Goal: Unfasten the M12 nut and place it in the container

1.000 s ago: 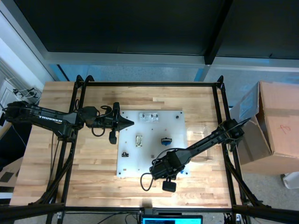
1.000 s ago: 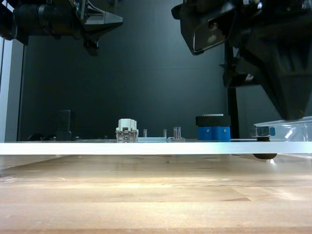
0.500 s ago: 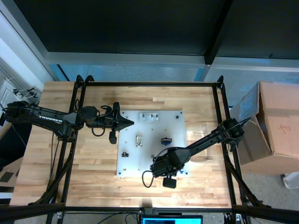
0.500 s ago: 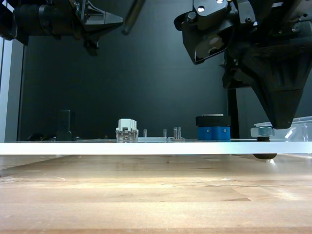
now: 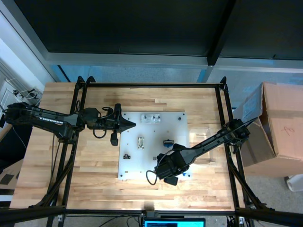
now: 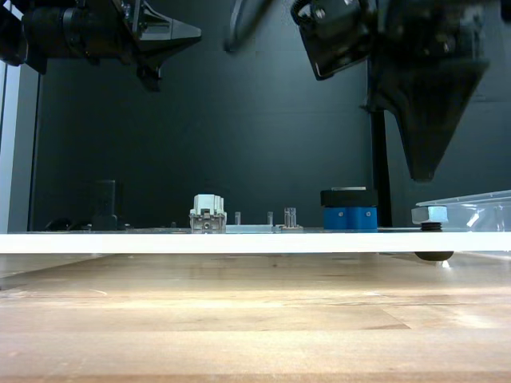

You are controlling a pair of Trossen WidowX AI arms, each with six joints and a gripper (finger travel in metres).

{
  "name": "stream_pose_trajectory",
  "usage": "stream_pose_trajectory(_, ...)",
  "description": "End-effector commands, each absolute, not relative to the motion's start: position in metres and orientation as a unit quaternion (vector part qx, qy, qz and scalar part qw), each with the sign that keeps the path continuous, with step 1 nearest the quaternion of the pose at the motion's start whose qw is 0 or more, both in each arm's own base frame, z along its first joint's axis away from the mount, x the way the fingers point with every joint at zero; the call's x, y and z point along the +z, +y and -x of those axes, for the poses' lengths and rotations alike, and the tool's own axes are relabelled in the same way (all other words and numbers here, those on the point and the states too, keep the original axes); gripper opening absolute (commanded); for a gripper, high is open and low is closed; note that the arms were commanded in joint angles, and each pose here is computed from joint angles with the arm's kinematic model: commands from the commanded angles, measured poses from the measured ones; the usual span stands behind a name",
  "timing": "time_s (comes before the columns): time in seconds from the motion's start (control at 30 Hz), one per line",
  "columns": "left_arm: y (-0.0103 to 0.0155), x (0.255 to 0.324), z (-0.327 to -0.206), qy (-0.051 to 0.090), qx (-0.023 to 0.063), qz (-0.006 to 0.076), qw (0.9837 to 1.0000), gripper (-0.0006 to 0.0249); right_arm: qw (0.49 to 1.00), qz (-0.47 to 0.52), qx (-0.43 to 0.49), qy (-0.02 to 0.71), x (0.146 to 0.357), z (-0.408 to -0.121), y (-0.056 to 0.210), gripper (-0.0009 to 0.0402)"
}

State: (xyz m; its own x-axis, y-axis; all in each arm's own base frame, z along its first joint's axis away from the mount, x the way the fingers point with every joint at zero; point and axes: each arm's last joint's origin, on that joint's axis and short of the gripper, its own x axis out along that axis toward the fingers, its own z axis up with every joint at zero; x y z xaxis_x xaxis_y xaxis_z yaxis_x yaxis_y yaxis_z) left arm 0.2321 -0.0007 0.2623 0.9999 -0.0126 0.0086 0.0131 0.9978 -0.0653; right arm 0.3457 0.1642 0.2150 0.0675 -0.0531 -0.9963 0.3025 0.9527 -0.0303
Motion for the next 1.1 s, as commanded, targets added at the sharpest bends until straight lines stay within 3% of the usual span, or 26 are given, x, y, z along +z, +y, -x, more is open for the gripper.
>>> stream_pose_trajectory(0.03,-0.0007,0.2623,-0.232,-0.004,-0.0064,0.0327,0.9994,0.0000,0.705,-0.141,-0.065,0.692,0.223,-0.348,0.171,0.0000)
stream_pose_trajectory(0.23,-0.0007,0.2623,-0.232,-0.004,-0.0064,0.0327,0.9994,0.0000,0.706,-0.168,-0.013,0.688,0.227,-0.352,0.177,0.0000)
stream_pose_trajectory(0.73,-0.0007,0.2623,-0.232,-0.004,-0.0064,0.0327,0.9994,0.0000,0.713,-0.145,-0.011,0.685,0.184,-0.348,0.173,0.0000)
stream_pose_trajectory(1.1,-0.0007,0.2623,-0.232,-0.004,-0.0064,0.0327,0.9994,0.0000,0.724,-0.121,-0.039,0.678,0.183,-0.347,0.170,0.0000)
